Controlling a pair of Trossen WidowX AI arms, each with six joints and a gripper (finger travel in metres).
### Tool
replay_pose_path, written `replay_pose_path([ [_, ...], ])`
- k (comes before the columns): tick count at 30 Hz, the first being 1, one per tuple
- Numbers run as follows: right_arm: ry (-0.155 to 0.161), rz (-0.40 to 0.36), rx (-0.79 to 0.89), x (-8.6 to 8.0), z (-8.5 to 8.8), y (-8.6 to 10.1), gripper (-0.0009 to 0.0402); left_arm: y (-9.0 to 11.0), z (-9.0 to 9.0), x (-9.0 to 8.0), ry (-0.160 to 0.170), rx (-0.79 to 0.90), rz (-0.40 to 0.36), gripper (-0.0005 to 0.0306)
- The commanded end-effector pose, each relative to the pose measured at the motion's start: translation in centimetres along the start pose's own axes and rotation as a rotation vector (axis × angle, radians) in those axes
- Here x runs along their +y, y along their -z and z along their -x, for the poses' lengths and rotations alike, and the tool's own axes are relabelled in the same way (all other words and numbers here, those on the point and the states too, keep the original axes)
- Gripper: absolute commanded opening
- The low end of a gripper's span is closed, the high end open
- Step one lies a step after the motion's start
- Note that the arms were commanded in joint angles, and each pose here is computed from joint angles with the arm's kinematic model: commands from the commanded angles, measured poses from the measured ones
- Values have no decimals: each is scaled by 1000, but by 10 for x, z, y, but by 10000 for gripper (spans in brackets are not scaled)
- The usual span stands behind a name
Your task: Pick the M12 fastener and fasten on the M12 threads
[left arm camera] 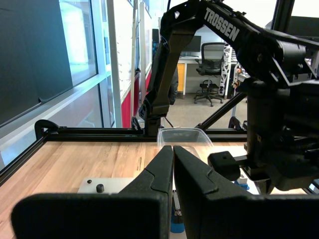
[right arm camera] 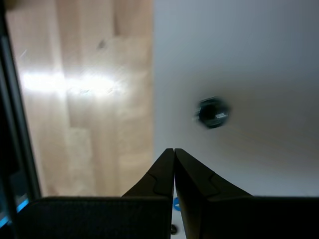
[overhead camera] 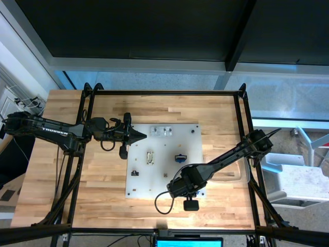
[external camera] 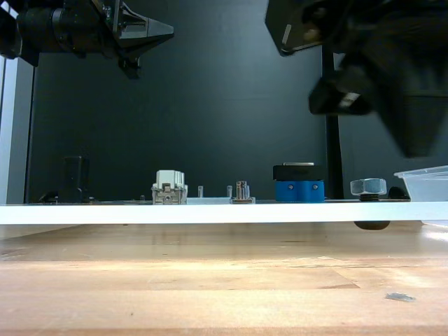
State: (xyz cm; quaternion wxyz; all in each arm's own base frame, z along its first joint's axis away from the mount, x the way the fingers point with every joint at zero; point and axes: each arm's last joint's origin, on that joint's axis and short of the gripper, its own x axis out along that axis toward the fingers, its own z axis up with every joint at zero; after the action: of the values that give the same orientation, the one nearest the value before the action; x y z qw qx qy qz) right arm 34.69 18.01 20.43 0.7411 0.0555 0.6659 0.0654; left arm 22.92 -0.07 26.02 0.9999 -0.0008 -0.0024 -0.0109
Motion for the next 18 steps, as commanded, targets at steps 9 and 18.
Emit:
replay_pose_path([
  [9,157,-12,-62,-8,-7,-5,0,0,0,0,0,0,0,0],
  [18,156,-13,-46,-9,-17,-6,0,0,0,0,0,0,0,0],
])
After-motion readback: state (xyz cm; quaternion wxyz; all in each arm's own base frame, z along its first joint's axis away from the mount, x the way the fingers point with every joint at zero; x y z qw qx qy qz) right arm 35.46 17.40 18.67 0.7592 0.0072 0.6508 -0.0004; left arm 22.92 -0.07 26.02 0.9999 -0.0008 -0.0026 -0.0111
